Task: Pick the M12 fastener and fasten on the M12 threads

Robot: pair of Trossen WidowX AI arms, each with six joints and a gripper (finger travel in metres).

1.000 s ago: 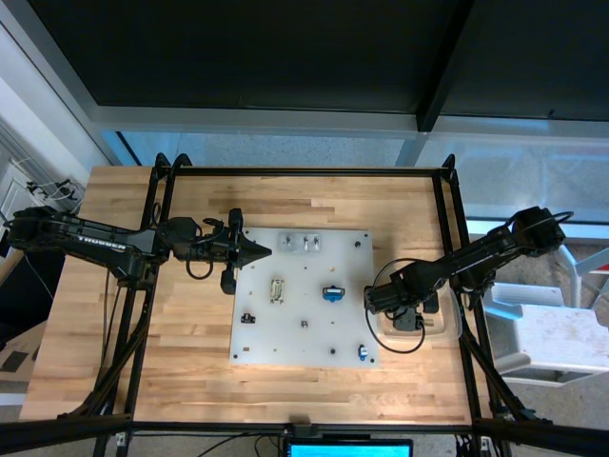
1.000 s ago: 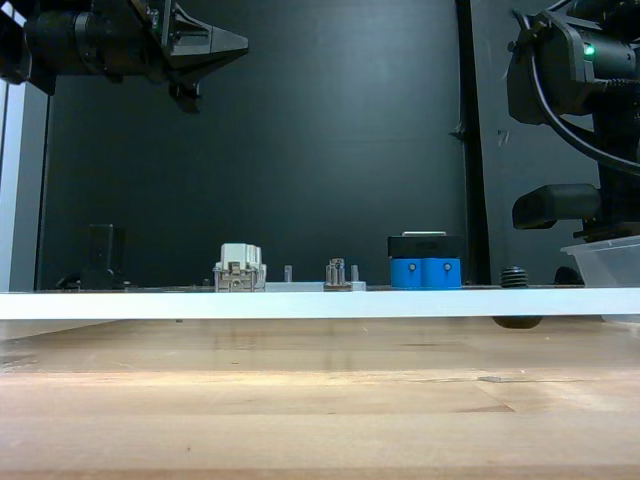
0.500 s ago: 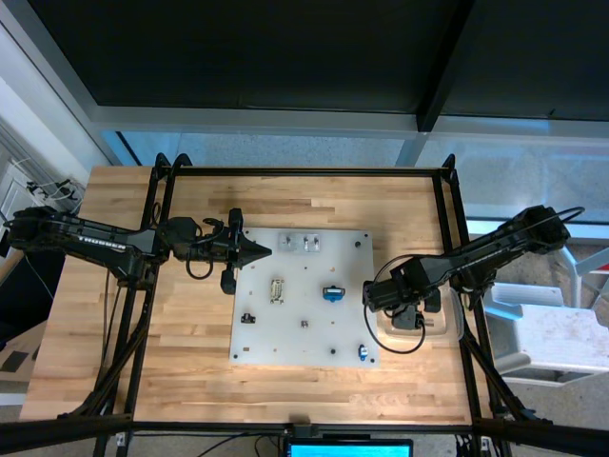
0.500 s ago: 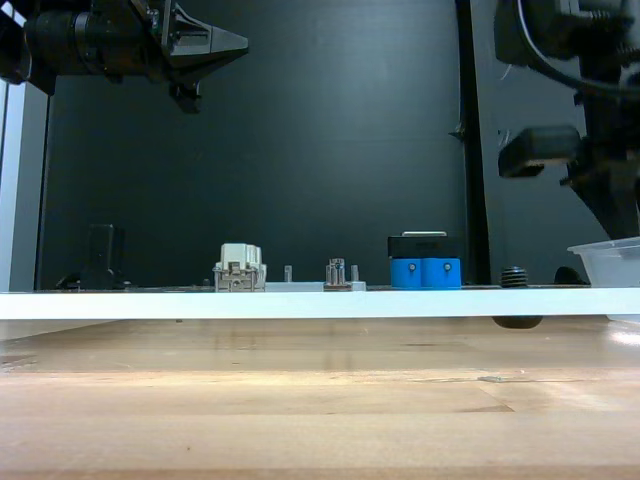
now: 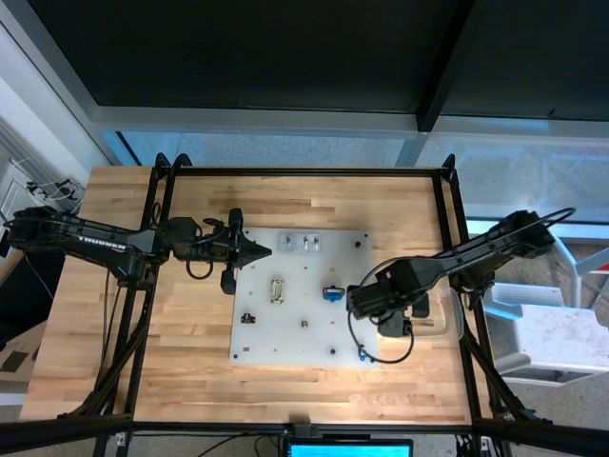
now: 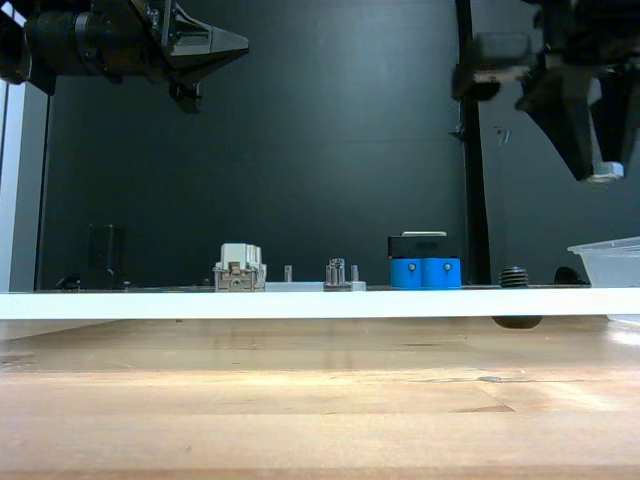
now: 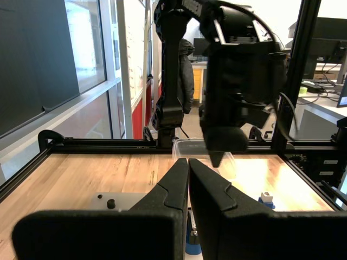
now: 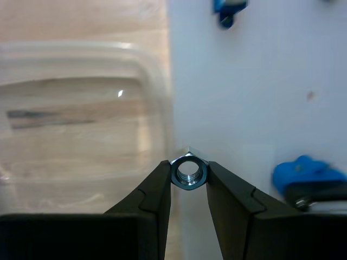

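M12 nut (image 8: 188, 173) is clamped between the right claw's (image 6: 599, 172) fingertips, gripped on its flats with the threaded hole showing open in the wrist view. It hangs in the air, well above the white board (image 5: 285, 333), over the line where the board's right edge meets the clear tray (image 8: 81, 54), toward the worktop's right edge. The tray looks empty through its wall.

M12 stud (image 6: 514, 276) is bare with its ribs showing, so nothing is threaded yet.

We read this as pick done and carry in hand. The next move calls for:
- getting the nut centred over the stud with the hole square to the stud axis
- a straight descent to contact
- turning to catch the first thread without cross-threading

Left claw (image 7: 188, 168) is pinched together, empty, and parked high over the board's far left corner.
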